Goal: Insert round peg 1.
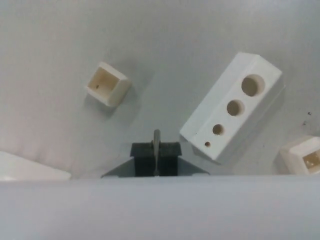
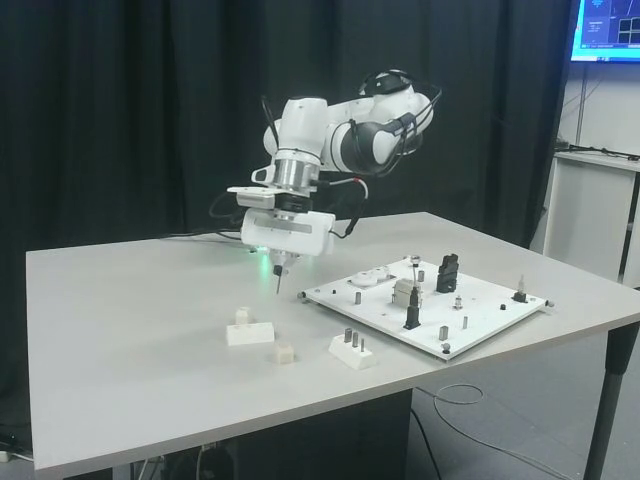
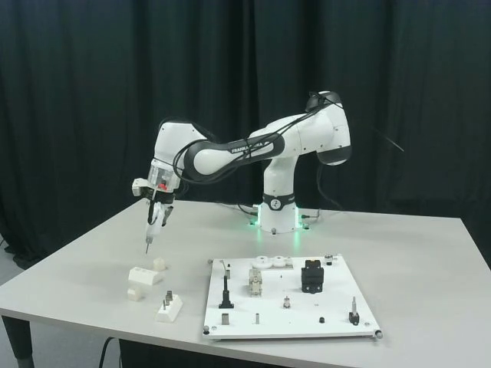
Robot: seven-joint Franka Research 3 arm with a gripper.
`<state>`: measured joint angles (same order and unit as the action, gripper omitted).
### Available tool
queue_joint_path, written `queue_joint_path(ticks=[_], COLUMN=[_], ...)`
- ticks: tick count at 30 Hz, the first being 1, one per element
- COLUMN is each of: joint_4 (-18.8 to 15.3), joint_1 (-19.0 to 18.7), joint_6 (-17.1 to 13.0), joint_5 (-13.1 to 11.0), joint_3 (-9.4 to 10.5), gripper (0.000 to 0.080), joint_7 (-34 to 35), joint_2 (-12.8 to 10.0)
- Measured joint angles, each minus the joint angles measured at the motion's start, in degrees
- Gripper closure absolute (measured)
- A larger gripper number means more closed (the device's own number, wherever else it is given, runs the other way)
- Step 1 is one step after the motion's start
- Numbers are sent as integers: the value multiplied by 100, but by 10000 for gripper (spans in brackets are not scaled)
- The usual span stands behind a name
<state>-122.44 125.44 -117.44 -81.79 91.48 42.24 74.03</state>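
My gripper [image 1: 156, 159] is shut on a thin grey round peg [image 1: 156, 142] that points straight down. In the first room view the gripper [image 2: 277, 264] hangs well above the table, a little behind a white block [image 2: 249, 332]. In the wrist view that block [image 1: 235, 107] lies apart from the peg, and its top carries a row of several round holes that grow from tiny to large. The second room view shows the peg [image 3: 147, 244] hanging above and behind the block [image 3: 144, 274].
Two small hollow white cubes [image 1: 107, 83] [image 1: 305, 155] lie near the block. A white holder [image 2: 354, 350] with upright pegs stands near the table's front edge. A white assembly board [image 2: 430, 300] with several fixtures lies further along the grey table [image 2: 120, 300].
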Motion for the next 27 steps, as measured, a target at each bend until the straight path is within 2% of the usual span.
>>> queue_joint_path(ticks=[16,27], joint_4=[63,102], joint_1=[-16,-16], joint_6=[3,-28], joint_5=[60,202], joint_3=[-66,-140], gripper=[787,787], joint_7=[0,0], joint_2=[-28,-37])
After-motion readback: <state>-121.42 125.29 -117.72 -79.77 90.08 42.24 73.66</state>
